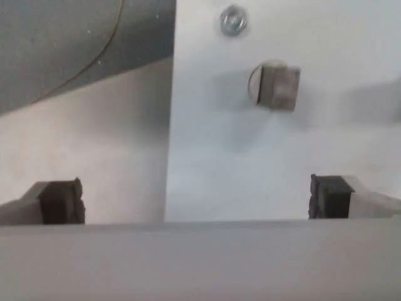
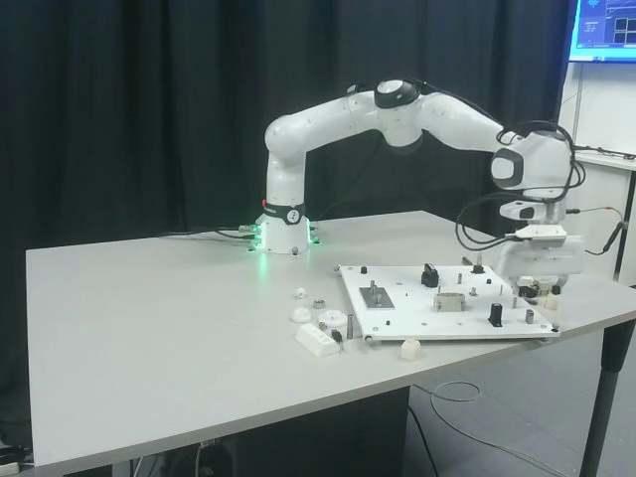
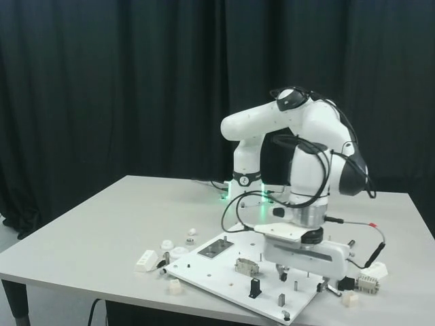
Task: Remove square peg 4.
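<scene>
In the wrist view a grey square peg (image 1: 279,86) stands upright in a round hole of the white board (image 1: 263,157), beyond my fingertips and apart from them. My gripper (image 1: 194,199) is open with nothing between its fingers. One finger (image 1: 59,202) hangs over the table beside the board's edge, the other (image 1: 329,196) over the board. From the first room view the gripper (image 2: 537,293) hovers low over the board's (image 2: 417,323) far right end. The second room view places the gripper (image 3: 299,275) just above the board (image 3: 217,275).
A metal nut (image 1: 233,21) sits on the board past the peg. The board carries black parts (image 2: 429,275), a grey connector (image 2: 449,301) and small posts. Loose white pieces (image 2: 318,338) lie on the table left of the board. A cabled connector (image 3: 368,283) lies at its right.
</scene>
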{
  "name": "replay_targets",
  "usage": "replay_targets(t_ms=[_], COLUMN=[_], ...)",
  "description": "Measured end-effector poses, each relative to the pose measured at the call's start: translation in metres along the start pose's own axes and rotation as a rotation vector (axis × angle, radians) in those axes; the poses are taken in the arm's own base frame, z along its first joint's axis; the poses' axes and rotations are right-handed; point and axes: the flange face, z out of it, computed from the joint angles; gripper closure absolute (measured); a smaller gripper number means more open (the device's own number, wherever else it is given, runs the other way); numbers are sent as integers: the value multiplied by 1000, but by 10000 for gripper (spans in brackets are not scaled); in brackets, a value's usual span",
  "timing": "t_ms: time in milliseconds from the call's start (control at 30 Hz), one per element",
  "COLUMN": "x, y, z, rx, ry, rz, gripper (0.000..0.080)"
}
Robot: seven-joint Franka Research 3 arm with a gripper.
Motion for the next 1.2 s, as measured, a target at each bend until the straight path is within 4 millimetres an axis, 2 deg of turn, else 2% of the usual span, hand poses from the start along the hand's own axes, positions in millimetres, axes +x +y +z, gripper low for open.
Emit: replay_targets(t_ms=[367, 1200], x=[21, 25], y=[4, 7], z=[19, 36], rx=[42, 49], ry=[-7, 44], rz=[-5, -65], gripper=[3, 3])
